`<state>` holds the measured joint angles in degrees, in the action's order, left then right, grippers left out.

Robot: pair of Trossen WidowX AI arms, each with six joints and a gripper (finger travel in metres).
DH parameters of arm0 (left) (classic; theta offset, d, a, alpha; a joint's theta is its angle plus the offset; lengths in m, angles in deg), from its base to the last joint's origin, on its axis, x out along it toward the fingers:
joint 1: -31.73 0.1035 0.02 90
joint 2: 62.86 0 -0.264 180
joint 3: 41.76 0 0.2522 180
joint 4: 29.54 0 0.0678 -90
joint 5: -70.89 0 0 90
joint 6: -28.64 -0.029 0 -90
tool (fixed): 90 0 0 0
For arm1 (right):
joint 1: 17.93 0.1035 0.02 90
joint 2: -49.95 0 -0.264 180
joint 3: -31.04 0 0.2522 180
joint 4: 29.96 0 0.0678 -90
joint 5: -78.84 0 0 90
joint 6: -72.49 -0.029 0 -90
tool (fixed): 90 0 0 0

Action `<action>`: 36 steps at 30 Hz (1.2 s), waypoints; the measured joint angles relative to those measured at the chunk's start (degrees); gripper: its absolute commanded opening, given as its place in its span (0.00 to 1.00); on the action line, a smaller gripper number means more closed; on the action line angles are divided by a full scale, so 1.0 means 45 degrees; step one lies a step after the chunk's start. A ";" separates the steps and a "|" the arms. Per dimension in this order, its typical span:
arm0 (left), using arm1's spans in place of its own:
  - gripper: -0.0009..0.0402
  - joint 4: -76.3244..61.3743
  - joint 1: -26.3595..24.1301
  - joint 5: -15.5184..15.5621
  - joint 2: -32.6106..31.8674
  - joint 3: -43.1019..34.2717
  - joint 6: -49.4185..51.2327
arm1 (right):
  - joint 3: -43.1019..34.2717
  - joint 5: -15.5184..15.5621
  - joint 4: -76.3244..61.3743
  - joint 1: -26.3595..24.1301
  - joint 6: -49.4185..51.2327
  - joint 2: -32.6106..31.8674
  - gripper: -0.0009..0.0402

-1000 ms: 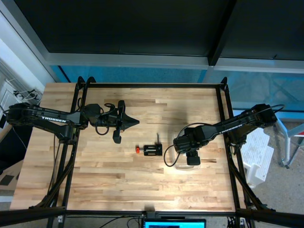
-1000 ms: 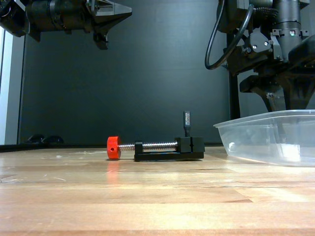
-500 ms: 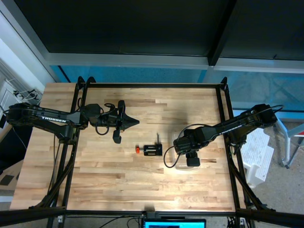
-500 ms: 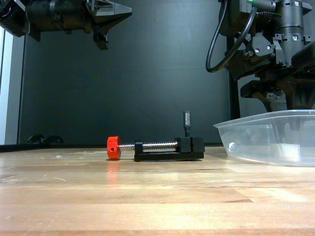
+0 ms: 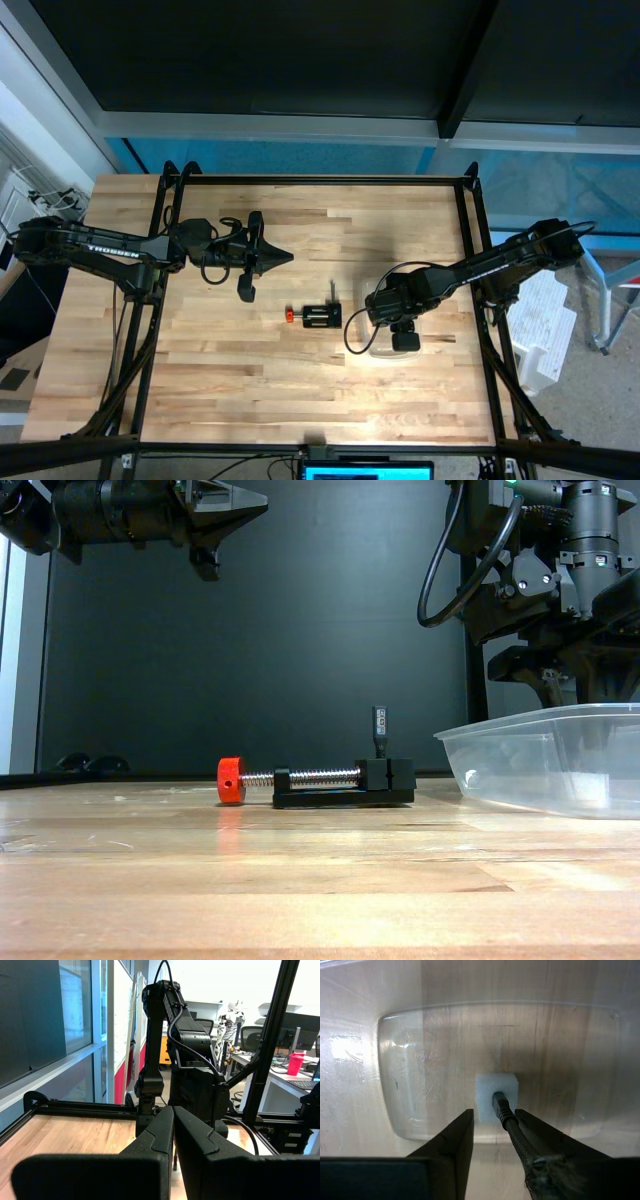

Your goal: Pick the usb-c connector and install on the hub

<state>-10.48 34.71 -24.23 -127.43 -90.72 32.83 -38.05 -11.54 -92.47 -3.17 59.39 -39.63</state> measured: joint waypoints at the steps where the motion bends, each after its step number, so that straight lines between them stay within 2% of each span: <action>1: 0.02 0.0005 0.0000 0.0000 0.0000 0.0005 0.0005 | 0.0015 -0.0005 -0.0005 0.0000 0.0000 0.0000 0.22; 18: 0.02 0.0005 0.0000 0.0000 0.0000 0.0000 0.0000 | 0.0034 -0.0005 -0.0005 0.0000 0.0024 0.0000 0.02; 36: 0.02 0.0005 0.0000 0.0000 -0.0005 0.0000 0.0000 | 0.0034 -0.0005 -0.0083 0.0000 0.0024 0.0000 0.02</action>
<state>-10.46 34.71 -24.23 -127.46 -90.72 32.83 -37.90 -11.56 -92.84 -3.17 59.50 -39.63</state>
